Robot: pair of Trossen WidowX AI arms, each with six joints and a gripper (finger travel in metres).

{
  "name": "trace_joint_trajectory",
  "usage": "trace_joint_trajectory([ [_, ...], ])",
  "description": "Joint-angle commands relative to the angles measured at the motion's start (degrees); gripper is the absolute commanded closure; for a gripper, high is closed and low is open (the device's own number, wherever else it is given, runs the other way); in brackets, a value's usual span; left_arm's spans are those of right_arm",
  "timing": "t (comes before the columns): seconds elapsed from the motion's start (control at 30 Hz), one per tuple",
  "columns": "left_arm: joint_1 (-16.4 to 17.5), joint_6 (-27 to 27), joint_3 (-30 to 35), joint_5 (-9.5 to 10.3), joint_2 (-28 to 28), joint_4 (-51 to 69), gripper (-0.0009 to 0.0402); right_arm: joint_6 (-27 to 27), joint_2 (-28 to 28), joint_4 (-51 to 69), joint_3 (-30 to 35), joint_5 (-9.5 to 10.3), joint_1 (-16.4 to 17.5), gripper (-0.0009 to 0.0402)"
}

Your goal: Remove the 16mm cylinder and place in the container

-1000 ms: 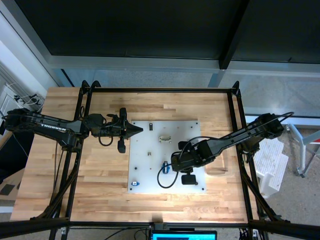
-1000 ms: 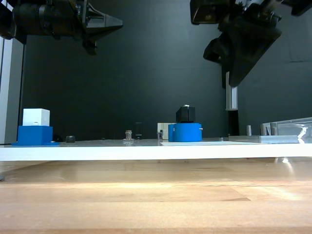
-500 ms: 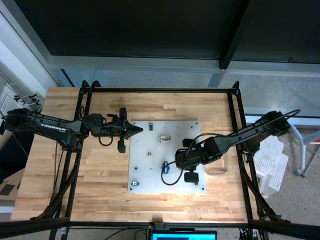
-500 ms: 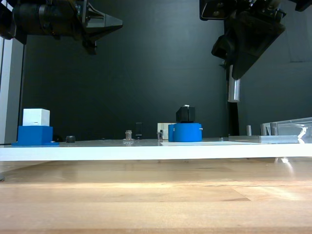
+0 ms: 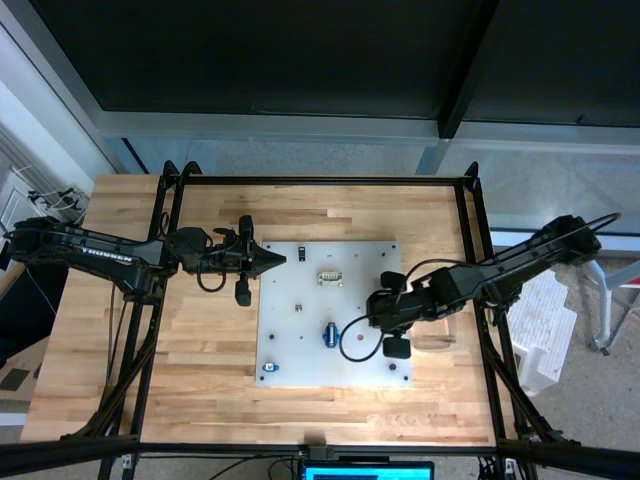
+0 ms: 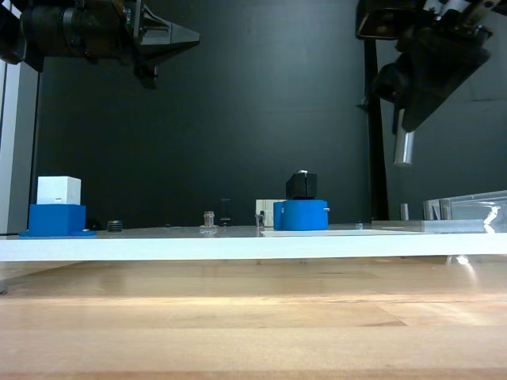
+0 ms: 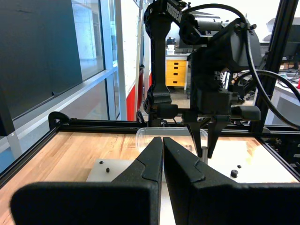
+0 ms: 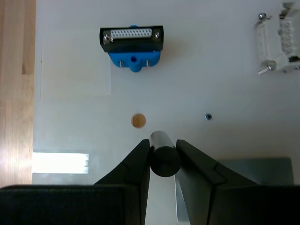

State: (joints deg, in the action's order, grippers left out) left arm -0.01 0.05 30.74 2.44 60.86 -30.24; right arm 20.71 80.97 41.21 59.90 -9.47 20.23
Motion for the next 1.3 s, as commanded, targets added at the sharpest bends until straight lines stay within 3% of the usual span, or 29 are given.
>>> trace_joint_trajectory([
  [0.03, 0.0, 0.0, 0.0, -0.02, 0.0, 0.0, 0.0393, 0.1, -2.3, 0.0, -2.2, -0.04, 0.1, 0.0361],
  [0.37, 0.0, 0.0, 0.0, -0.02, 0.0, 0.0, 0.0393, 3.4, -10.2, 0.3, -9.9, 0.00, 0.2, 0.0223],
  [0.57, 0.0, 0.0, 0.0, -0.02, 0.0, 0.0, 0.0393, 5.7, -13.5, 2.3, -12.9, 0.02, 0.2, 0.0165],
  [0.93, 0.0, 0.0, 0.0, -0.02, 0.0, 0.0, 0.0393, 5.9, -14.7, 4.7, -13.0, 0.07, 0.7, 0.0164],
  [1.3, 0.0, 0.0, 0.0, -0.02, 0.0, 0.0, 0.0393, 6.1, -7.1, 4.3, -7.2, 0.48, 2.4, 0.0164],
])
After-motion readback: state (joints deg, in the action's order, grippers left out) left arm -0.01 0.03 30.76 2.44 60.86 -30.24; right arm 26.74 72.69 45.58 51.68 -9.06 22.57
